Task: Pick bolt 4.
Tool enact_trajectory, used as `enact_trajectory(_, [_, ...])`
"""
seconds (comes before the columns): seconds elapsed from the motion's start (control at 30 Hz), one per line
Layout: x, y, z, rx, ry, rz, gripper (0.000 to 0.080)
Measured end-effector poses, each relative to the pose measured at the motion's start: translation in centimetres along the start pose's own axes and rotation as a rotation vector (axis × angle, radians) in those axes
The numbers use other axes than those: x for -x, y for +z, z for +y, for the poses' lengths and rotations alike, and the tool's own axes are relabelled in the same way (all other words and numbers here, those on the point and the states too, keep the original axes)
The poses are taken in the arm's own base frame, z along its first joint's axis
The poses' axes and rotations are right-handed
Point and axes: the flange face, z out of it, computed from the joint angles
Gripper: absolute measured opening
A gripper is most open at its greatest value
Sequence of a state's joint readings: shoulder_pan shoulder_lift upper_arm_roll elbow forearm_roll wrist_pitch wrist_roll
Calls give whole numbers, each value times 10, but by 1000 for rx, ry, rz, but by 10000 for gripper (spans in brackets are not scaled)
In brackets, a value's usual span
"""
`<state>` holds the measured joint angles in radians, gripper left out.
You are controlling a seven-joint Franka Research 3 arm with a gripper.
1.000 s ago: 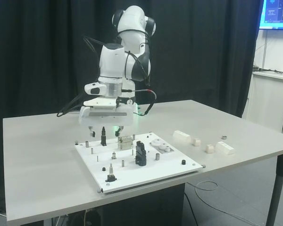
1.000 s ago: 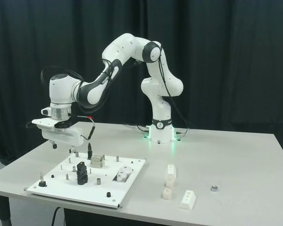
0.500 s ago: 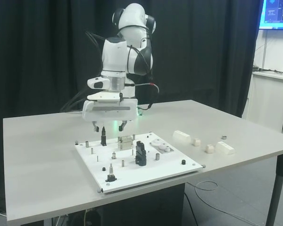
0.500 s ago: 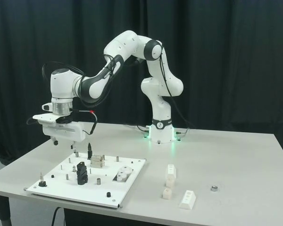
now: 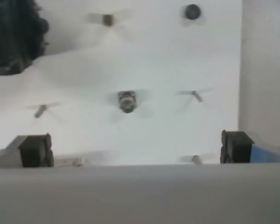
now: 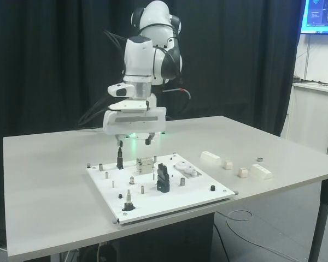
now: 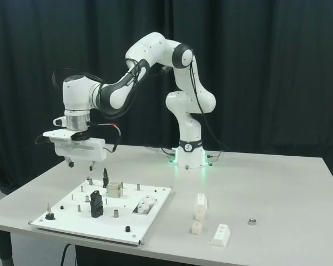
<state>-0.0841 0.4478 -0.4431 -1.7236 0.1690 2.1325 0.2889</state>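
Observation:
My gripper [image 6: 133,142] [image 7: 81,164] hangs open and empty above the back left part of the white board [image 6: 197,194] [image 7: 150,219]. In the wrist view a small grey bolt [image 5: 126,101] stands on the board [image 5: 154,56], centred ahead of my gripper [image 5: 135,148], whose black fingertips [image 5: 35,150] are spread wide. I take it for the short bolt [image 6: 132,179] [image 7: 87,197] near the board's middle. Nothing marks which bolt is number 4. A taller bolt [image 6: 129,202] [image 7: 49,210] on a black base stands at the board's front left corner.
The board also carries a black block [image 6: 163,177] [image 7: 95,204] [image 5: 14,32], a black upright part [image 6: 119,158], a grey metal block [image 6: 145,165], a white round part [image 6: 187,169], thin pins and black knobs [image 5: 192,11]. White blocks [image 6: 261,171] [image 7: 220,234] and a grey nut [image 7: 252,221] lie to the right.
The arm has lifted the open gripper higher above the board and carried it to the right in the first room view. Nothing on the board has moved.

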Motion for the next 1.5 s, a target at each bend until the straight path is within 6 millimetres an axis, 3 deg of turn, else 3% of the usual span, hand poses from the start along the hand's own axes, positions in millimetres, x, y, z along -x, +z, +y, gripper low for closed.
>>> enact_trajectory(0.3, [22,-3,-24,-26,-17,-53,800])
enact_trajectory(0.67, [69,2,-69,-28,-27,-107,800])
enact_trajectory(1.2, [172,9,-165,7,-14,-148,800])
enact_trajectory(1.5, [233,15,-209,48,9,-146,800])
